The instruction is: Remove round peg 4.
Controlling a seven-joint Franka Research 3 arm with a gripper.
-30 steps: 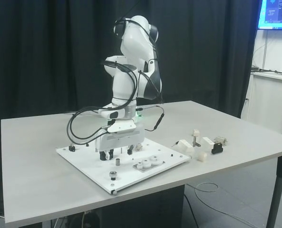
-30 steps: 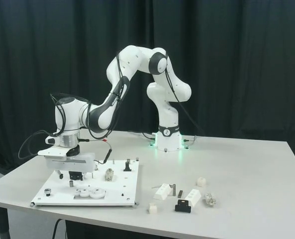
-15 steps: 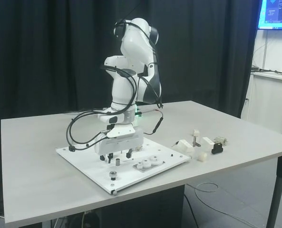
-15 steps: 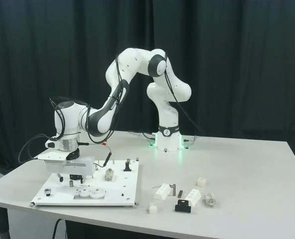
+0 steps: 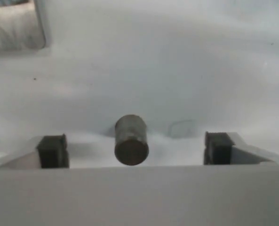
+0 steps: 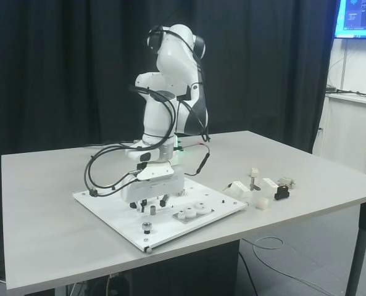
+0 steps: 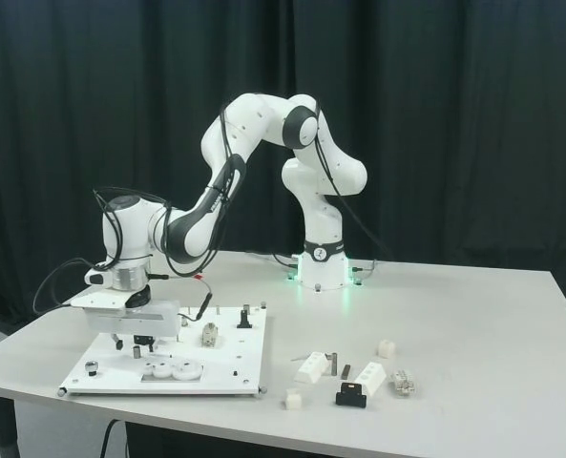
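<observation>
Straddling peg (image 5: 131, 140), fingers (image 5: 52, 151) apart, w/o contact.

**Even room light, soft shadows**

The grey bench (image 6: 47, 185) is evenly lit against a black curtain (image 7: 454, 124). A screen (image 6: 358, 18) glows at two o'clock. The white board (image 5: 177, 56) is bright, and the round peg (image 5: 131, 140) casts only a faint shadow.

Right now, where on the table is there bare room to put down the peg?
Bare patches: the table past the small parts, and the strip left of the board. Crowded: the board around the claw and the gears.
</observation>
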